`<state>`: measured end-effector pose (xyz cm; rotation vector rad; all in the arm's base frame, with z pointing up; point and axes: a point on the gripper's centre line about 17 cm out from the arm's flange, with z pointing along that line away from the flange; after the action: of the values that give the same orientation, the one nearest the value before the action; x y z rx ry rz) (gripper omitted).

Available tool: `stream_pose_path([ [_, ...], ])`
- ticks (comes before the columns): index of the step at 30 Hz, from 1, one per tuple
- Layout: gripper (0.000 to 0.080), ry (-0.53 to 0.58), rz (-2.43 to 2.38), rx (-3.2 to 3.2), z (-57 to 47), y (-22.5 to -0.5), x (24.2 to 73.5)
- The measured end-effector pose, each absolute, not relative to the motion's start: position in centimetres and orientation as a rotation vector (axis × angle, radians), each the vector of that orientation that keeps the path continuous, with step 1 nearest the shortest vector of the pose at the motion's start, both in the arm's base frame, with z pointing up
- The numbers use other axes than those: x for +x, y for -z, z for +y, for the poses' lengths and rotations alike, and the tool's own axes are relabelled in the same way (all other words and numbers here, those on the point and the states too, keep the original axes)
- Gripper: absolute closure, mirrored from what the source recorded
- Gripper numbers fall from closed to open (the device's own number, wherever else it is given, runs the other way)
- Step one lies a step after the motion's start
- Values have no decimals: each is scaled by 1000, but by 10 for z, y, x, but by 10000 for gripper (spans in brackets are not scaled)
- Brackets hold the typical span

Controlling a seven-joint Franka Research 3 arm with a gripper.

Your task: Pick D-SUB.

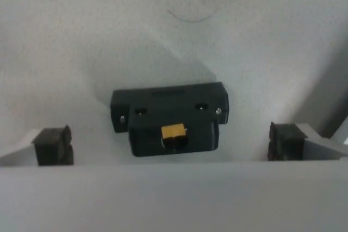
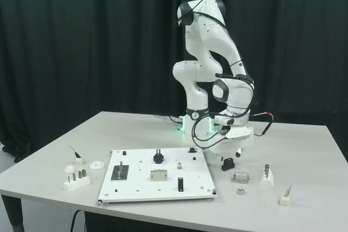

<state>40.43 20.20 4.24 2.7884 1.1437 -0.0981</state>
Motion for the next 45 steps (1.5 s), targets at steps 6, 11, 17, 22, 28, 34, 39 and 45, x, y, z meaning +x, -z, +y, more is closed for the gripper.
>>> stream_pose_path([
  [6, 3, 107, 1144, 2790, 201, -40, 403],
  [11, 3, 118, 1143, 2795, 200, -36, 403],
  [17, 3, 129, 1147, 2800, 201, -32, 402],
  [22, 3, 129, 1151, 2804, 202, -29, 402],
  [28, 3, 123, 1178, 2791, 202, -28, 403],
  [34, 96, 117, 1199, 2769, 199, -28, 405],
  [39, 425, 111, 1197, 2762, 198, -29, 407],
  [45, 422, 100, 1140, 2779, 198, -30, 409],
])
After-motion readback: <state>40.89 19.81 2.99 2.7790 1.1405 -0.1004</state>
